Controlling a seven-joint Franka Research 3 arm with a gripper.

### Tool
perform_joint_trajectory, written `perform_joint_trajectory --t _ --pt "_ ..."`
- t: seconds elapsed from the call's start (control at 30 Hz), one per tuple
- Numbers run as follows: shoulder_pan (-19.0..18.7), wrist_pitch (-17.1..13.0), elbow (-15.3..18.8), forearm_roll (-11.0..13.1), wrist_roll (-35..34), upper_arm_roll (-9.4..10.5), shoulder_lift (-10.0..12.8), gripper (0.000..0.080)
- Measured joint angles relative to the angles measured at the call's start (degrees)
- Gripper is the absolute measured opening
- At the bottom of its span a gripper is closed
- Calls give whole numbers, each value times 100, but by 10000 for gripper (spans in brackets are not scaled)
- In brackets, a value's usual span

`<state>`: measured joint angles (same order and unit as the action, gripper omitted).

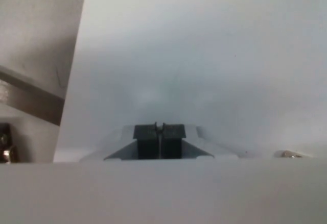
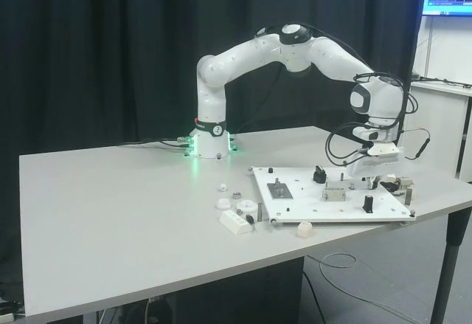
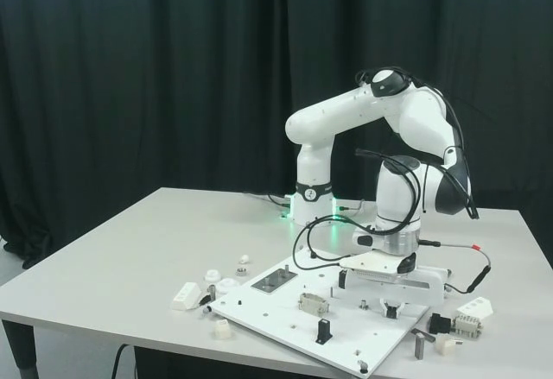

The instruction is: Remove round peg 1.

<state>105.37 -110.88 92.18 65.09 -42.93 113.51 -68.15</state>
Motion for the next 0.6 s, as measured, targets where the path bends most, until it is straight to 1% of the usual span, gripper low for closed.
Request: perform_joint_trajectory --t 0.27,0.6 --pt "0 0 20 66 19 -12 2 17" --pt "0 5 25 89 21 -25 8 17"
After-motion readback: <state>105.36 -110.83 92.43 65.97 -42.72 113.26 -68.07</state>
